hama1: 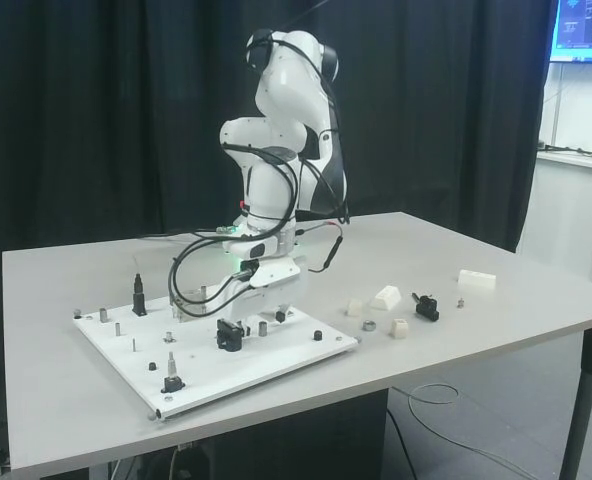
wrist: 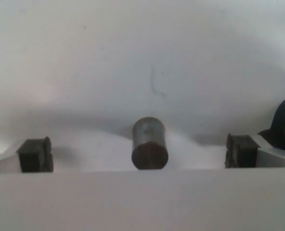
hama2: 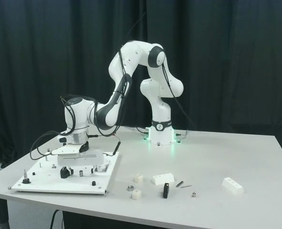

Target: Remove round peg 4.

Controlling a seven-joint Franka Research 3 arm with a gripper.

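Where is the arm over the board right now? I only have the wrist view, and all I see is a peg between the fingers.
Observer: The gripper hangs low over the middle of the white board, which lies on the grey table.
Operator: Is anything on the board close to it?
Observer: Yes, a black knob stands on the board just in front of the gripper in the first room view.
Operator: Anything loose off the board?
Observer: Several small white blocks and a black part lie on the table beside the board.
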